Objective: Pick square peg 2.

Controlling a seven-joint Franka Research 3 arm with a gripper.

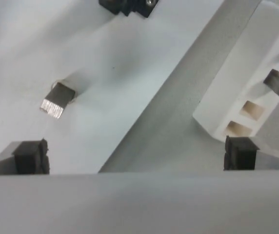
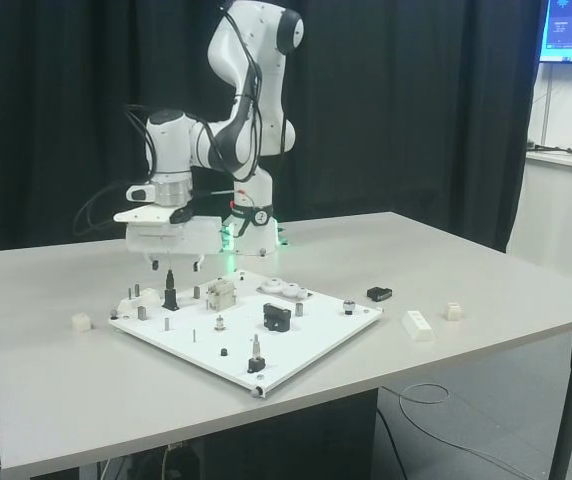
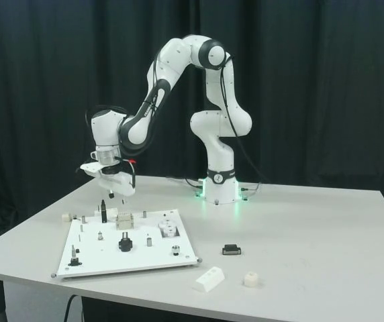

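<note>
A short grey square peg (image 1: pixel 57 100) stands on the white board (image 1: pixel 129 83), and nothing touches it. My gripper (image 1: pixel 134 155) is open, with black fingertips (image 1: pixel 29 156) wide apart and nothing between them. The peg lies off to one side of the gap, nearer that fingertip. In the room views the gripper (image 2: pixel 173 262) (image 3: pixel 116 194) hangs a little above the far left corner of the board (image 2: pixel 306 345) (image 3: pixel 111 263). A white block with square holes (image 1: pixel 242 83) (image 2: pixel 221 293) (image 3: pixel 124 221) sits close by, with another grey peg (image 1: pixel 278 83) in it.
A tall black peg (image 2: pixel 170 290) (image 3: pixel 103 210) stands just below the gripper. Several small pegs and black parts are spread over the board. On the table lie a small white cube (image 2: pixel 81 321), a black connector (image 2: pixel 379 294) and a white block (image 2: pixel 418 324).
</note>
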